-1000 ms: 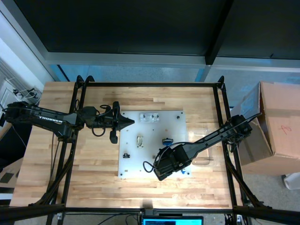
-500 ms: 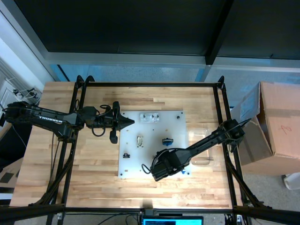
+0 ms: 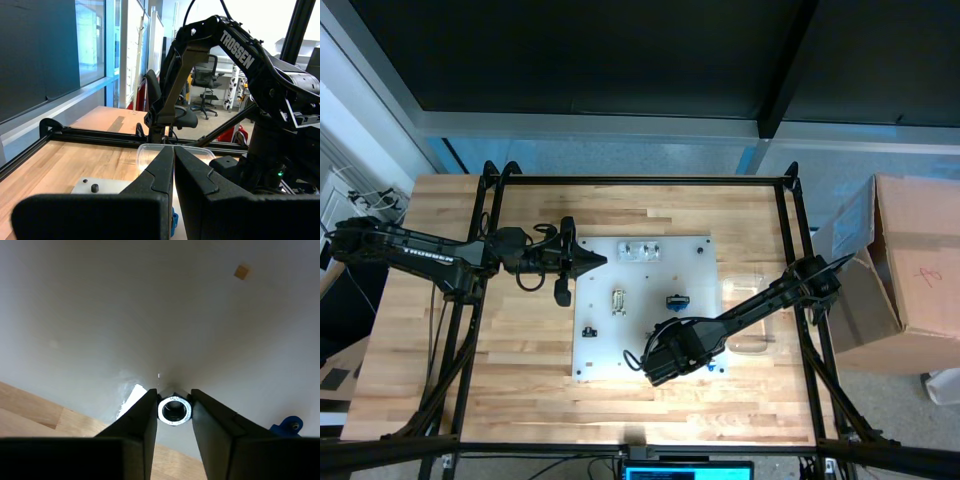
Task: Unfasten the M12 nut and place it in the container
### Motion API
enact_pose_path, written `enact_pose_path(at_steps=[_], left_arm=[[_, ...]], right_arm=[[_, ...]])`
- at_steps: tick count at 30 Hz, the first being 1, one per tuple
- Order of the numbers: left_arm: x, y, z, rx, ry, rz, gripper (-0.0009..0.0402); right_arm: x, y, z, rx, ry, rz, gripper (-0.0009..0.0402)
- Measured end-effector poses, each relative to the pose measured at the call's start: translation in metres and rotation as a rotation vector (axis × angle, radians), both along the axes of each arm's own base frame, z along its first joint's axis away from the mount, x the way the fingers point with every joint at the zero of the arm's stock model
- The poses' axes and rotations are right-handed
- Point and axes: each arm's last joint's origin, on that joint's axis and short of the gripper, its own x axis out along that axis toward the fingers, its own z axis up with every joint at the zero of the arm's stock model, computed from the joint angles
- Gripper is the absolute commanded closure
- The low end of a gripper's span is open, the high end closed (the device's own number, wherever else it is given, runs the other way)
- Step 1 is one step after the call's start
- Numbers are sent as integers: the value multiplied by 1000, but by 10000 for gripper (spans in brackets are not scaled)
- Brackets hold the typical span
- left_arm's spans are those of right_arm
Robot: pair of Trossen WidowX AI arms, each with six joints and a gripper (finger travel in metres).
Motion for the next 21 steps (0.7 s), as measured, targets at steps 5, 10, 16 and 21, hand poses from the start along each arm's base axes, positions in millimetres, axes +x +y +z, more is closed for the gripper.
enact_pose_path(at_steps=[5, 10, 16, 21], left_arm=[[0, 0, 0, 0, 0, 0, 393], [0, 0, 0, 0, 0, 0, 393], [0, 0, 0, 0, 0, 0, 393], [0, 0, 0, 0, 0, 0, 393]], right_arm=[[0, 0, 0, -1, 0, 18, 373], [0, 0, 0, -7, -5, 132, 388], [0, 0, 2, -28, -17, 432, 391], [-2, -1, 6, -48, -31, 720, 391]])
